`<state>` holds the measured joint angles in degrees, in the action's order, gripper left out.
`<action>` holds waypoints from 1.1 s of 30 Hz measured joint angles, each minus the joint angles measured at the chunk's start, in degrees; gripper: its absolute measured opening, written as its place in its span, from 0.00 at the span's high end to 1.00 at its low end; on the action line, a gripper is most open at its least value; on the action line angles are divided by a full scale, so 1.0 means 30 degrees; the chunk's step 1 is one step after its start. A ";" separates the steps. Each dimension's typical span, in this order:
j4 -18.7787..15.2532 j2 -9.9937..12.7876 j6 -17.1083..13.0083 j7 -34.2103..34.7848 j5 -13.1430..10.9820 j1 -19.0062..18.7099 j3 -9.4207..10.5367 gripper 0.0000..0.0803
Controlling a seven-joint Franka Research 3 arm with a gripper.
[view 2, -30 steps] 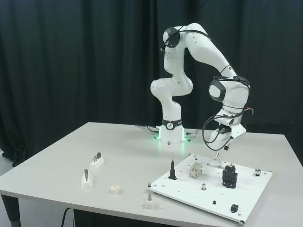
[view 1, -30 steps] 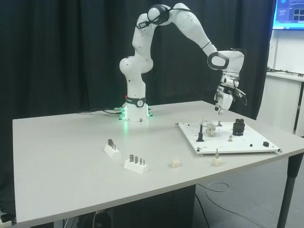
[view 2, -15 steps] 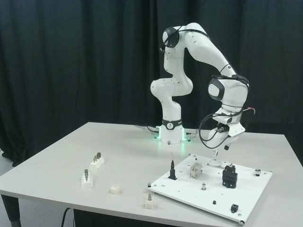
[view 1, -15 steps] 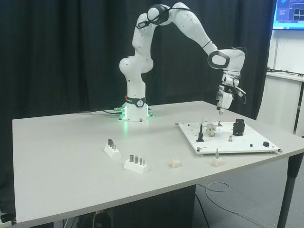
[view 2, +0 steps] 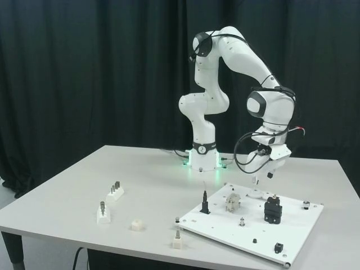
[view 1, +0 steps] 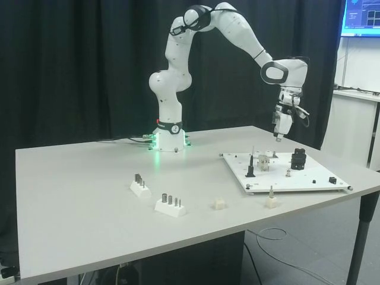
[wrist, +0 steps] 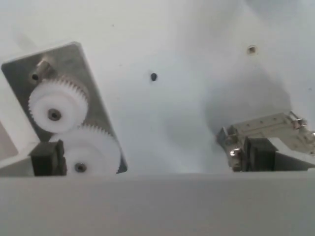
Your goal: Pick square peg 4.
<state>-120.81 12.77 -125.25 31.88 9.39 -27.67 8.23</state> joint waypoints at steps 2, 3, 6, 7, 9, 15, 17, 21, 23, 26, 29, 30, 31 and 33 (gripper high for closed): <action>0.0126 0.0000 0.0000 0.0001 0.0059 0.0089 -0.0070 0.00; 0.0204 0.0000 0.0003 0.0002 0.0100 0.0130 -0.0135 0.00; 0.0460 0.0001 0.0055 0.0056 0.0262 0.0244 -0.0410 0.00; 0.0549 0.0001 0.0092 0.0107 0.0350 0.0295 -0.0501 0.00; 0.0778 0.0001 0.0260 0.0269 0.0547 0.0410 -0.0706 0.00; 0.1515 0.0001 0.0835 0.0959 0.1260 0.0983 -0.1269 0.00; 0.1773 0.0001 0.1058 0.1089 0.1523 0.1273 -0.1400 0.00; 0.2251 0.0002 0.1398 0.1119 0.2017 0.2115 -0.1464 0.00; 0.2451 0.0002 0.1513 0.1117 0.2319 0.2605 -0.1464 0.00; 0.2687 0.0002 0.1669 0.0998 0.2765 0.3346 -0.1459 0.00; 0.2889 0.0002 0.1873 0.0527 0.3156 0.4137 -0.1449 0.00; 0.2936 0.0002 0.1900 0.0338 0.3263 0.4404 -0.1449 0.00; 0.2977 0.0002 0.1921 0.0140 0.3372 0.4677 -0.1445 0.00; 0.3037 0.0003 0.1954 -0.0218 0.3592 0.5268 -0.1443 0.00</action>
